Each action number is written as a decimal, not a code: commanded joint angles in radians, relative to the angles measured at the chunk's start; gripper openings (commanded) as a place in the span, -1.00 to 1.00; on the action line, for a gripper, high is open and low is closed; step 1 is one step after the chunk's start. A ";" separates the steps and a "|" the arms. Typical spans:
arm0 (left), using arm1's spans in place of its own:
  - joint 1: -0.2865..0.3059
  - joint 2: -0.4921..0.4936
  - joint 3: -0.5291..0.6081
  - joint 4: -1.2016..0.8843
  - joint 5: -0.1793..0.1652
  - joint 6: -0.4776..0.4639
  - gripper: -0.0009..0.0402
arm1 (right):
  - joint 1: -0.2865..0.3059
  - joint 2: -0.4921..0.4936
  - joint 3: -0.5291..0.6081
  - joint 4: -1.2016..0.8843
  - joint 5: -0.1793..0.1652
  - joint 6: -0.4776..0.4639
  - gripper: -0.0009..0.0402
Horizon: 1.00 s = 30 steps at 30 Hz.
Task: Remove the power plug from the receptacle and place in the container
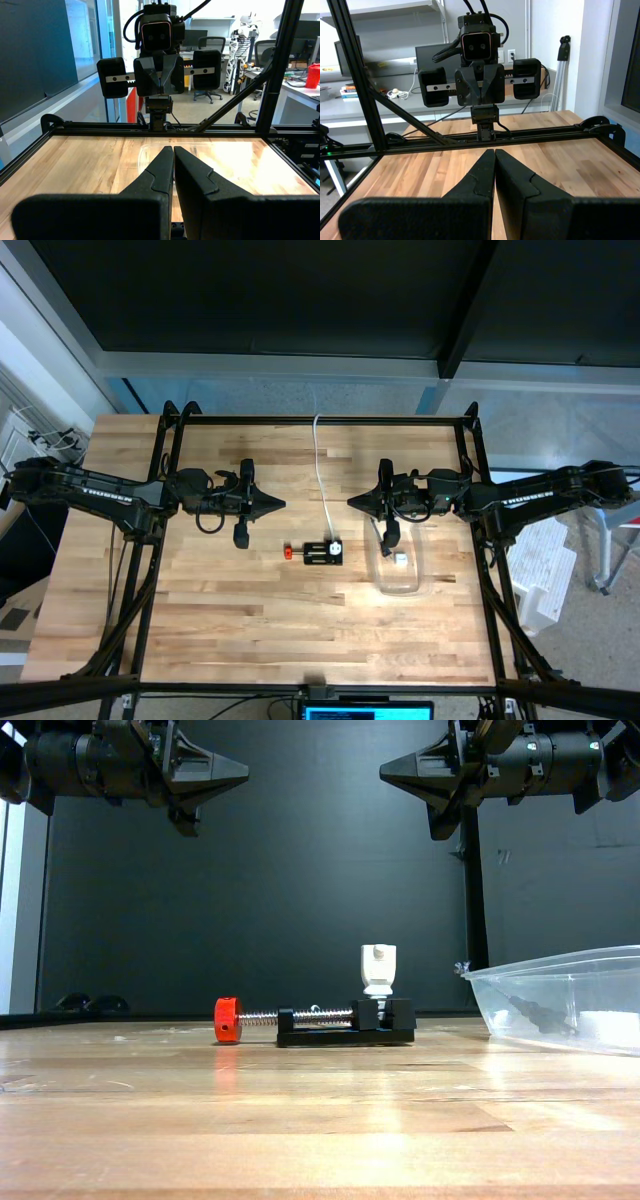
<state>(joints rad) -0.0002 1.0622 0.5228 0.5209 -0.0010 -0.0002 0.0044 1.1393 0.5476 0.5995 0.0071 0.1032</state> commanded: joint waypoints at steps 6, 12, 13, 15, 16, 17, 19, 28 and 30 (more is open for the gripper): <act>0.000 0.000 0.000 0.000 0.000 0.000 -0.96 | 0.000 0.000 0.001 -0.019 0.000 0.000 -0.96; 0.000 0.000 0.000 0.000 0.000 0.000 -0.96 | 0.000 0.000 0.001 -0.021 0.000 0.000 -0.96; 0.000 0.000 0.000 0.000 0.000 0.000 -0.96 | 0.000 0.000 0.001 -0.021 0.000 0.000 -0.96; 0.000 0.000 0.000 0.000 0.000 0.000 -0.96 | 0.000 0.000 0.001 -0.021 0.000 0.000 -0.96; 0.000 0.000 0.000 0.000 0.000 0.000 -0.96 | 0.000 0.000 0.001 -0.021 0.000 0.001 -0.96; 0.000 0.000 0.000 0.000 0.000 0.000 -0.96 | 0.000 0.000 0.001 -0.021 0.000 0.000 -0.96; 0.000 0.000 0.000 0.000 0.000 0.000 -0.96 | 0.000 0.000 0.001 -0.021 0.000 0.000 -0.96; 0.000 0.000 0.000 0.000 0.000 0.000 -0.96 | 0.000 0.000 0.001 -0.021 0.000 0.000 -0.96; 0.000 0.000 0.000 0.000 0.000 0.000 -0.96 | 0.000 0.000 0.001 -0.021 0.000 0.001 -0.96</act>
